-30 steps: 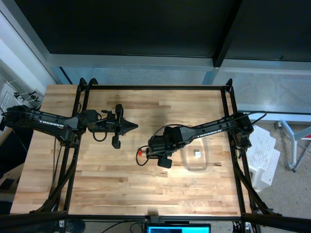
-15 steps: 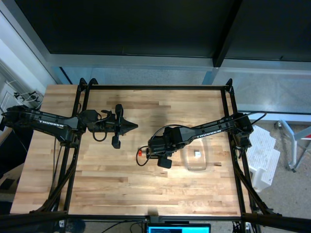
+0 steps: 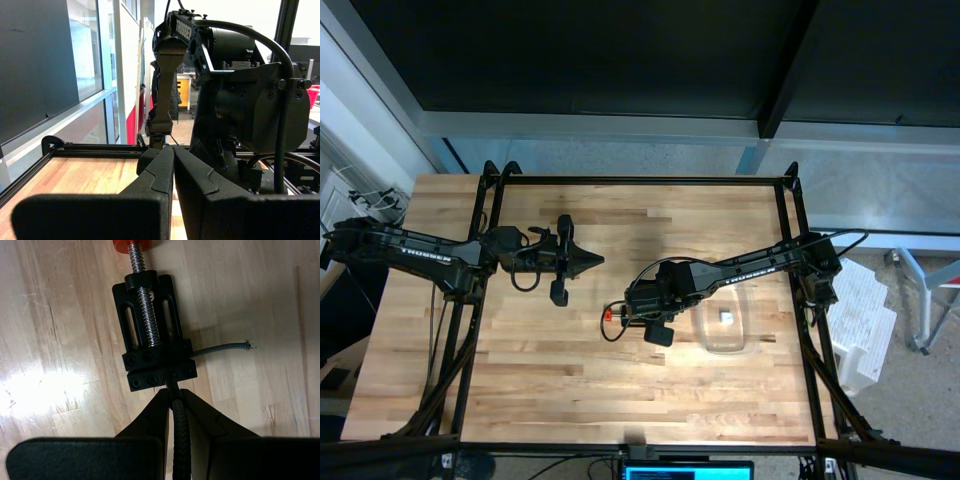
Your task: Pick the USB-C connector and install on taskboard
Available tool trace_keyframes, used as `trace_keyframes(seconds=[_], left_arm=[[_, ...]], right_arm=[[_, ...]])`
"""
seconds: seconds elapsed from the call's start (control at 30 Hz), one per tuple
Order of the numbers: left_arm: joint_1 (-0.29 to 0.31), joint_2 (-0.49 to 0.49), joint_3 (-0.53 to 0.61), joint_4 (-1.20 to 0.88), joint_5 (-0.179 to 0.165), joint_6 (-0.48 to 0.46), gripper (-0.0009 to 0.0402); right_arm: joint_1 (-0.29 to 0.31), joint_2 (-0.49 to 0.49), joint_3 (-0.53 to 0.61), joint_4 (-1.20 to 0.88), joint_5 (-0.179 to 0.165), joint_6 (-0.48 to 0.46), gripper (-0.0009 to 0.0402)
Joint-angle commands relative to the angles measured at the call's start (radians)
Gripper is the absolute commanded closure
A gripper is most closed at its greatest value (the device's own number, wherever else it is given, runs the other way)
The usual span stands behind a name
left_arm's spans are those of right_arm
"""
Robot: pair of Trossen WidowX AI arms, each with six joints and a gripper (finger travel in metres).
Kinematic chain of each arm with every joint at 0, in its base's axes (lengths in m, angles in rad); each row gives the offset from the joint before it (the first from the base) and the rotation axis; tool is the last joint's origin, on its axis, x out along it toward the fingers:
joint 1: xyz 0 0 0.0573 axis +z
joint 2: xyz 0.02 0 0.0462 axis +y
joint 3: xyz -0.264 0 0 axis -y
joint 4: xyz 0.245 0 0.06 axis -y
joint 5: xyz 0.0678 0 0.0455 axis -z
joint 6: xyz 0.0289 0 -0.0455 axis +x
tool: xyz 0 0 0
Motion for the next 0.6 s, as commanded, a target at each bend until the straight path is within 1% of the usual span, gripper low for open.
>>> trace_keyframes(seconds=[0.03, 0.23, 0.33, 0.6], left_arm=[[0.0, 0.0, 0.0, 0.0, 0.0, 0.0, 0.0393], [0.0, 0.0, 0.0, 0.0, 0.0, 0.0, 0.0393], [0.0, 0.0, 0.0, 0.0, 0.0, 0.0, 0.0393], [0.0, 0.0, 0.0, 0.0, 0.0, 0.0, 0.0393]], right_arm=[[0.001, -0.001, 0.001, 0.003, 0.0, 0.0, 0.0393], [0.003, -0.003, 0.001, 0.002, -0.001, 0.0, 0.0393], [0.003, -0.003, 0.001, 0.002, -0.009, 0.0, 0.0393], [0.005, -0.003, 0.001, 0.003, -0.007, -0.003, 0.0393]])
